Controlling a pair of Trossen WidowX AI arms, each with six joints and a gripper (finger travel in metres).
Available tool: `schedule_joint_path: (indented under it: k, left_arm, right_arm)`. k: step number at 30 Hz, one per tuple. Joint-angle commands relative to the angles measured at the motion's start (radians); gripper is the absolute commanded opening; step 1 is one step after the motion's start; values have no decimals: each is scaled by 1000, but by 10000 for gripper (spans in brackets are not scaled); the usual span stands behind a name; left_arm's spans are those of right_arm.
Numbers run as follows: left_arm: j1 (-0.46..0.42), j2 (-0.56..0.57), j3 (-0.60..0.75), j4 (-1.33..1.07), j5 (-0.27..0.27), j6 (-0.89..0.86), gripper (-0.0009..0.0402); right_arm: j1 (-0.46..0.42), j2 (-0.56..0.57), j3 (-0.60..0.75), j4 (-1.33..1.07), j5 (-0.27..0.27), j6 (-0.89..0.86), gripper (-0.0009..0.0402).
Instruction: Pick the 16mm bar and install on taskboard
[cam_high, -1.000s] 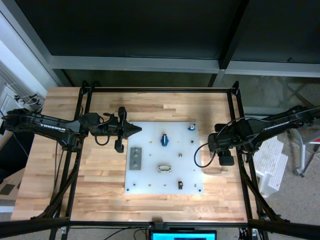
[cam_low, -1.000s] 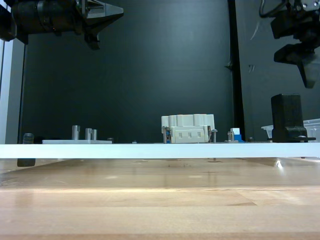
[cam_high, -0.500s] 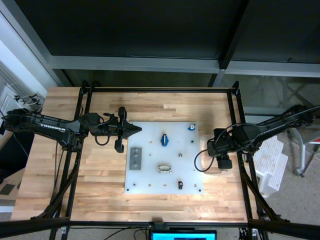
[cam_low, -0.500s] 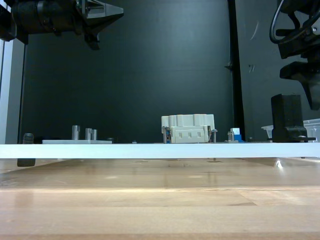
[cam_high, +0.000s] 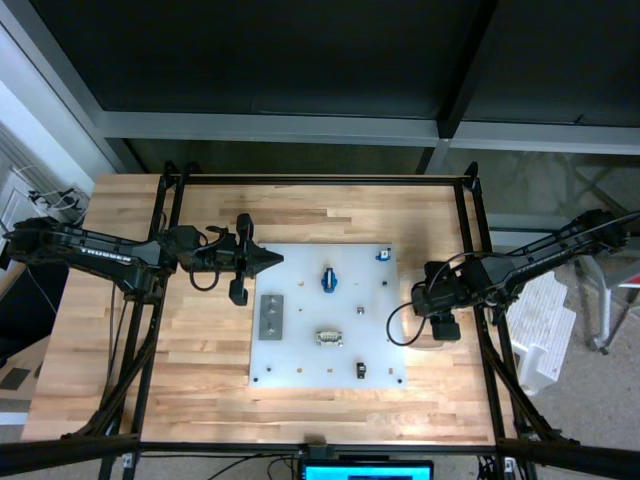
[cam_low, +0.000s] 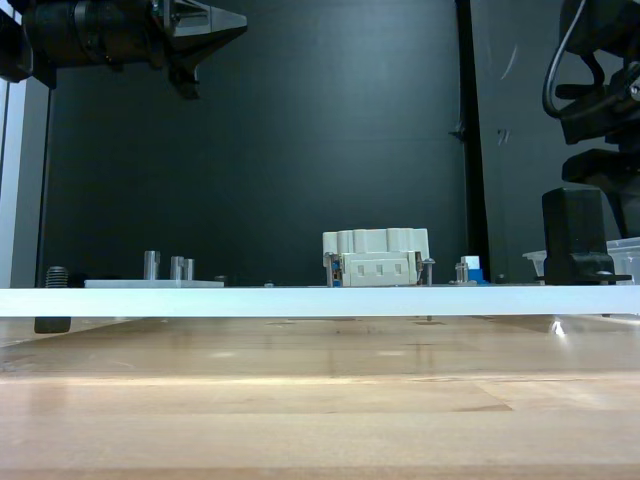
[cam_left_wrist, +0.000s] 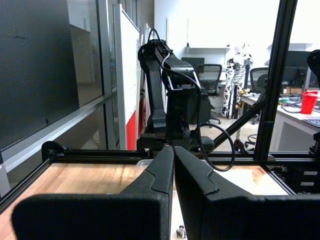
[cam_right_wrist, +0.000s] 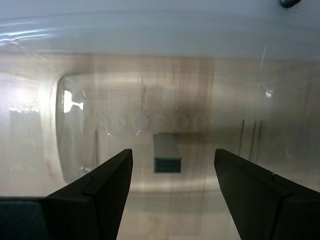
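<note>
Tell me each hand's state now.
Left hand: shut, empty, over the taskboard's far-left corner.
Right hand: open, over the bar lying free in a clear tray.

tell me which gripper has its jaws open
The right gripper, over the clear plastic tray holding the loose small grey bar, jaws spread; the left gripper, above the white board's far-left corner, has them shut.
</note>
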Motion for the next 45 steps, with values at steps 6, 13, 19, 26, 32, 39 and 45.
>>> schedule_joint_path:
  k: [6,13,19,26,32,39,45]
  left_arm:
    - [0,0,0,1,0,0,0]
    - [0,0,0,1,0,0,0]
    - [0,0,0,0,0,0,0]
    - [0,0,0,0,0,0,0]
    - [0,0,0,0,0,0,0]
    - [0,0,0,0,0,0,0]
    - [0,0,0,0,0,0,0]
  right_arm:
    - [5,0,-14,14,0,26,214]
    - [17,0,-27,30,-2,31,205]
    - [21,0,-38,41,-7,40,213]
    - [25,46,-51,60,-23,49,206]
    - [27,128,-66,125,-7,48,192]
    - [29,124,-86,147,9,74,174]
    - [31,123,-86,142,8,74,167]
